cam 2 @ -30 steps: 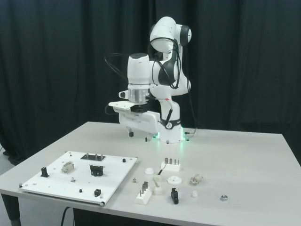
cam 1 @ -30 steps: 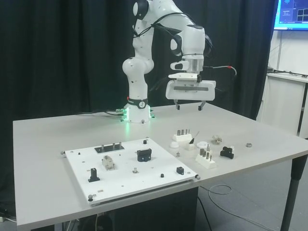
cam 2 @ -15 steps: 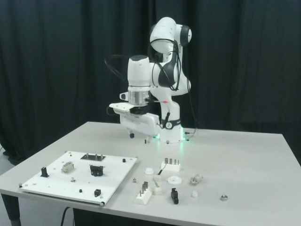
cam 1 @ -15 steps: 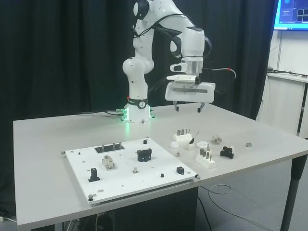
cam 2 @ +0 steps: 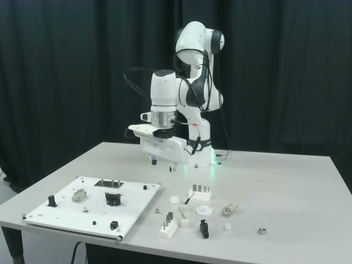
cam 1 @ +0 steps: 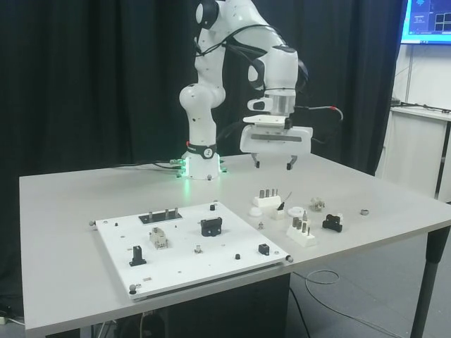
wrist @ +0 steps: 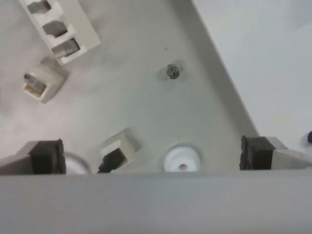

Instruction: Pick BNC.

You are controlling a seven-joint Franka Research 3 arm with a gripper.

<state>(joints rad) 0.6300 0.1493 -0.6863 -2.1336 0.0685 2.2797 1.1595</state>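
The end effector [cam 1: 272,166] hangs wide open and empty, high above the tabletop [cam 1: 63,204]. What I take for the BNC [wrist: 172,72] stands untouched beside the white board [cam 1: 183,271]. The descent, grasp and lift all remain.

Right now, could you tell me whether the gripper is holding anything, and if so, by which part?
Nothing is held: the white arm's gripper hangs open above the grey table, with only air between its black fingertips.

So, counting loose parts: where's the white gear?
Second room view: the white gear lies on the grey table right of the white board, just behind the black clip.
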